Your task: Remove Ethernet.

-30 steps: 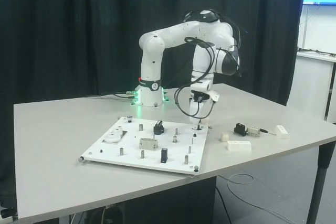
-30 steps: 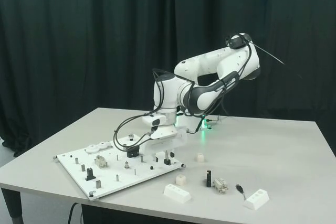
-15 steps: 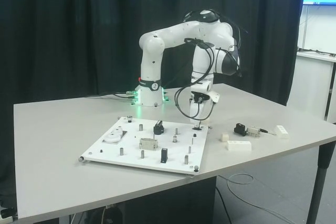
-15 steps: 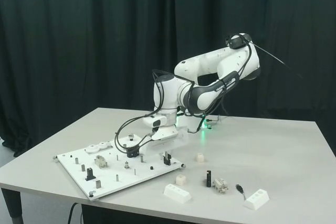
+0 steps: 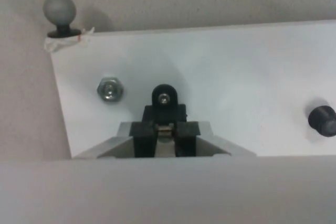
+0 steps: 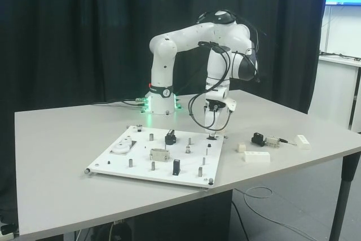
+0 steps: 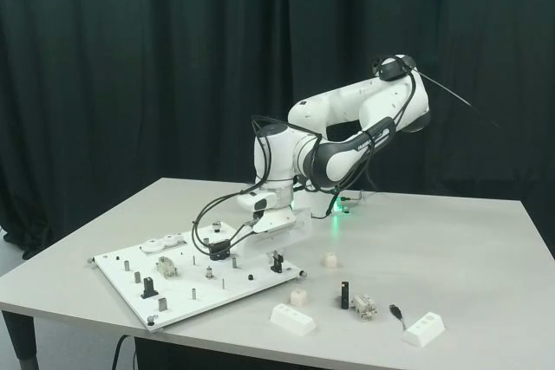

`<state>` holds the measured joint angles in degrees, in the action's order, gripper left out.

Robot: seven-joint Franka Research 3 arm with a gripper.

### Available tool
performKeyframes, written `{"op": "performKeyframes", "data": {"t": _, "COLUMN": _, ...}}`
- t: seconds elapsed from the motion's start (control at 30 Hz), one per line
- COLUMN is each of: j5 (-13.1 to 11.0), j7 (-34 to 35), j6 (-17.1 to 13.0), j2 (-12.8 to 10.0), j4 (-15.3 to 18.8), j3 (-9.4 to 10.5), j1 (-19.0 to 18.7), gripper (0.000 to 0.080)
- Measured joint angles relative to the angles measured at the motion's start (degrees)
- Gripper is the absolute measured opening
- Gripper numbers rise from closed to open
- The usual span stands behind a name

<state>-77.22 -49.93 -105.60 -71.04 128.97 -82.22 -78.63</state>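
**Gripping a small pale plug just above the board's far corner**

The white arm (image 6: 192, 35) bends down from its base, where a green light (image 6: 148, 105) glows, and its wrist hangs over the white board (image 6: 141, 156) on the grey bench (image 6: 56, 139). In the first room view the jaws sit at about 2 o'clock from the board's middle, low over its far edge. From there I cannot tell how they stand or what is between them.

The wrist view settles that. The two black fingertips (image 5: 143, 139) are drawn close together on a small pale piece, seemingly the Ethernet plug (image 5: 166, 129), pinched between them. Just beyond the plug a black upright fitting (image 5: 165, 97) with a screw in its head stands on the board (image 5: 236, 77). A hex nut (image 5: 110, 88) lies near the fitting, a grey ball-headed peg (image 5: 59, 9) stands off the board's corner, and a black knob (image 5: 322, 120) sits well apart on the other side.

Only the room views show the rest. In the second room view the black fitting (image 7: 277, 262) stands under the wrist, at 3 o'clock on the board. In the first, loose white blocks (image 6: 256, 156) lie on the bench at 3 o'clock from the board.
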Motion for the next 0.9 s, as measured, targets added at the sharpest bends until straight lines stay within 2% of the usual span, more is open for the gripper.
{"op": "performKeyframes", "data": {"t": 0.43, "j5": 0.52, "j7": -0.41, "j6": -0.01, "j2": -0.06, "j4": 0.00, "j3": -0.42, "j1": -0.30, "gripper": 0.0080}}
{"op": "performKeyframes", "data": {"t": 0.9, "j5": 4.50, "j7": 0.90, "j6": 4.16, "j2": -0.04, "j4": 0.01, "j3": -5.77, "j1": -3.43, "gripper": 0.0078}}
